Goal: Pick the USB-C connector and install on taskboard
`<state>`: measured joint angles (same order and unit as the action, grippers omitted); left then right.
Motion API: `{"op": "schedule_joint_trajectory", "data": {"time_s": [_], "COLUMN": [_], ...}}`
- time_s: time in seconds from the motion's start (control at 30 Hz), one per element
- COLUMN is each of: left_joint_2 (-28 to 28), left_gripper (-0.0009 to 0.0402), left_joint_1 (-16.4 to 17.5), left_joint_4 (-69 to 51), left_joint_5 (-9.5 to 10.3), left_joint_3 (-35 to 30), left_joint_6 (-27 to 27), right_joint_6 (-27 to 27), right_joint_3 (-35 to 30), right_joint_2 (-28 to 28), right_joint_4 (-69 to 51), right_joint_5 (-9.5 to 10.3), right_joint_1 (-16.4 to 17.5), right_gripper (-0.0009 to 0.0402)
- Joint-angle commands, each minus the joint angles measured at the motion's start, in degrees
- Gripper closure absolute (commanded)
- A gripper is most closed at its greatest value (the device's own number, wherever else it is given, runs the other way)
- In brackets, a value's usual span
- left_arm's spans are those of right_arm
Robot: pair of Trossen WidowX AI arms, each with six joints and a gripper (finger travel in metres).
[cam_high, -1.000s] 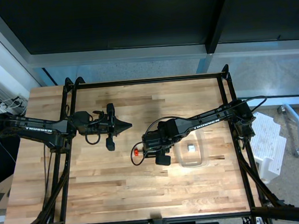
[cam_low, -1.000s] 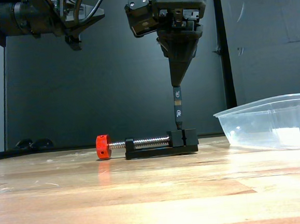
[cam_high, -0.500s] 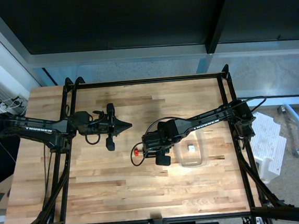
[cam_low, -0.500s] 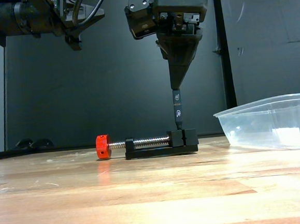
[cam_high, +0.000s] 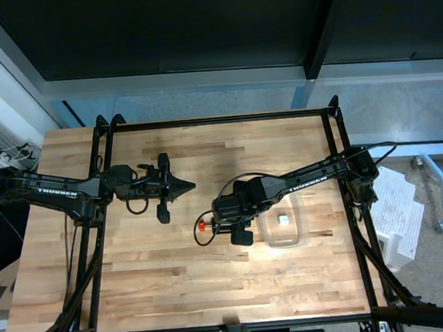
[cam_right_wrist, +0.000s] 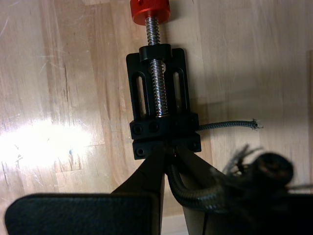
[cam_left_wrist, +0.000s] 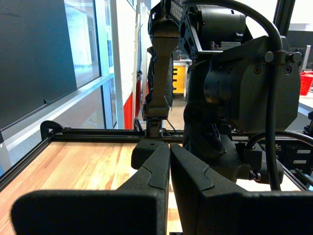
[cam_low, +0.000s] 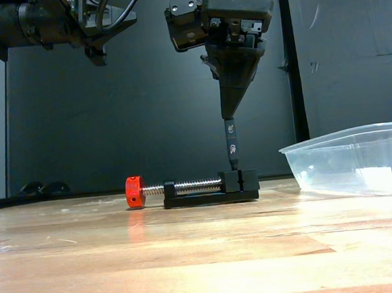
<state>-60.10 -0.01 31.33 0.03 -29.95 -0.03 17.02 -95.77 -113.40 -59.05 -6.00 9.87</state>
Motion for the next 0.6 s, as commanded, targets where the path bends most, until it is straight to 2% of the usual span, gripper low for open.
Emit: {"op": "schedule_joint_trajectory", "data": {"time_s": [0.03, 0.23, 0.6], "left_joint_2": [0.0, 0.0, 0.0], "left_gripper": [0.0393, 0.0393, 0.0393], "left_joint_1": [0.0, 0.0, 0.0], "left_joint_4": [0.0, 0.0, 0.1], "left_joint_5": [0.00, 0.00, 0.00], "left_joint_3": [0.0, 0.0, 0.0], "left_joint_6": [0.0, 0.0, 0.0], "right_joint_6": [0.0, 0.1, 0.3], "right_joint_3": [0.2, 0.2, -0.1], "right_joint_2": [-0.1, 0.3, 2.5], "right_joint_4": [-0.4, -0.5, -0.9], "right_joint_5": [0.17, 0.17, 0.22], "right_joint_1": [0.0, 0.0, 0.2], "right_gripper": [0.0393, 0.0377, 0.0249]}}
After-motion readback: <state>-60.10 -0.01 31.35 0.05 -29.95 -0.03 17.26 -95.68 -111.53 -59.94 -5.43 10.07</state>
